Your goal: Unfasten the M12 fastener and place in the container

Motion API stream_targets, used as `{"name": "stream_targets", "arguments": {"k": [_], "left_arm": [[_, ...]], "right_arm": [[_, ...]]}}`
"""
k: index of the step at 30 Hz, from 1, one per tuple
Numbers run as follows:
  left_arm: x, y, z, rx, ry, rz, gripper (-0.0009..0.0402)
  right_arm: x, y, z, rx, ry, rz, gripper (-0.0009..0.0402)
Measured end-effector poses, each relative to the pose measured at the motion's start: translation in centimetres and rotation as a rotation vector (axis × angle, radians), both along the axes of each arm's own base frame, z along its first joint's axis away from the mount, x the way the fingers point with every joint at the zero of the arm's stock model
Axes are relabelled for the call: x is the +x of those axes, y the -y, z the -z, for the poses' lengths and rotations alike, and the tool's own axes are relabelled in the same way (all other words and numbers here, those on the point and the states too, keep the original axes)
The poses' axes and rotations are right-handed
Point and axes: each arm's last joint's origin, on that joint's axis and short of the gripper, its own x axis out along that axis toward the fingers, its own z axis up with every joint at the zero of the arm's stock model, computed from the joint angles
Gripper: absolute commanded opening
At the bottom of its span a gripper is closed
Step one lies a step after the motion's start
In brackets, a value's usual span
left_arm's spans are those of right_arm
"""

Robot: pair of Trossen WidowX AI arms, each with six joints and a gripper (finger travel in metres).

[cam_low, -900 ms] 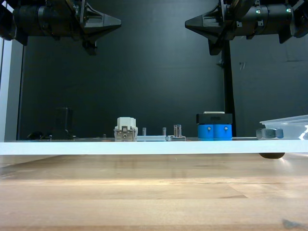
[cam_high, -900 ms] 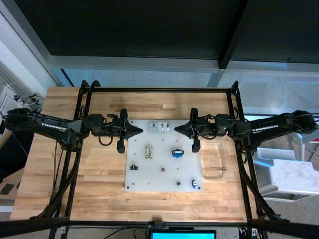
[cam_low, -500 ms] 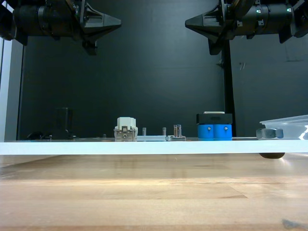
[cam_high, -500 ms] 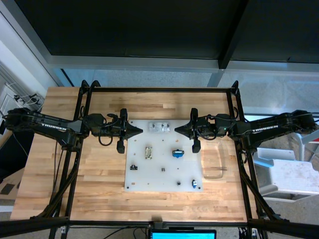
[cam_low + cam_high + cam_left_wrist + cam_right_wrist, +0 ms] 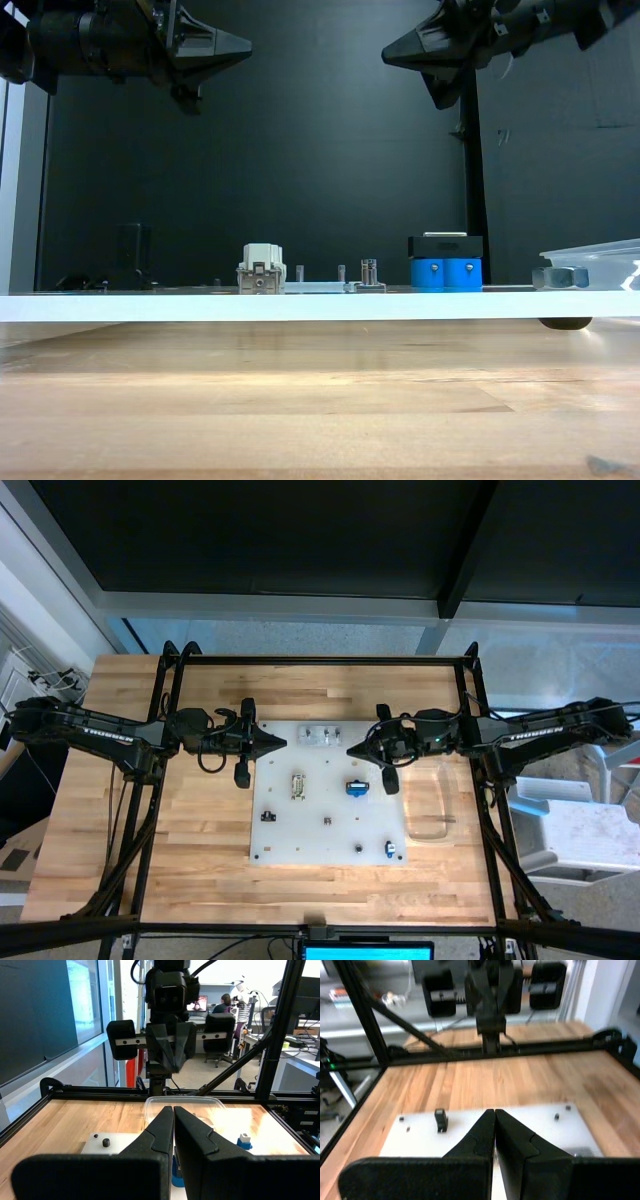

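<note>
The small M12 fastener point(image 5: 360, 851) sits on its stud near the near right edge of the white board point(image 5: 300, 830), outside the clear container point(image 5: 430, 805). In the low view the silver nut point(image 5: 558, 277) stands in front of the container point(image 5: 603, 260). My left gripper point(image 5: 283, 743) hangs shut high over the board's far left edge, its fingertips point(image 5: 165, 1112) pressed together. My right gripper point(image 5: 350, 751) is shut too, high above the board's far middle and far from the nut. Its tip point(image 5: 385, 55) points left.
A beige rectangular connector point(image 5: 297, 785), a blue connector block point(image 5: 356, 787) and a silver post point(image 5: 328, 821) stand mid-board. A smaller blue connector point(image 5: 390, 850) sits right of the nut. Black frame rails point(image 5: 320, 661) run around the table.
My right arm has swung its gripper left and slightly nearer over the board, and its wrist has tilted. The left arm and the nut have not moved.
</note>
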Motion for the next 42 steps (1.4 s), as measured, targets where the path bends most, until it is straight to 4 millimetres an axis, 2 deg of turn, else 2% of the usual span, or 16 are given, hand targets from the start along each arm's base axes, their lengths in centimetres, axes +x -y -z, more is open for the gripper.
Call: {"name": "stream_targets", "arguments": {"k": [8,20,34,42], "left_arm": [[0.0,0.0,0.0,0.000,0.001,0.000,0.0000],[0.0,0.0,0.0,0.000,0.000,0.000,0.0000],[0.0,0.0,0.0,0.000,0.001,0.000,0.0000],[0.0,0.0,0.0,0.000,0.000,0.000,0.0000]], "right_arm": [[1.9,-2.3,-0.7,0.101,-0.263,0.030,0.0000],[4.8,-5.8,-0.2,0.199,-0.736,0.134,0.0000],[7.9,-10.5,-0.8,0.219,-1.027,0.262,0.0000],[9.2,-12.7,0.0,0.259,-1.104,0.308,0.0000]]}}
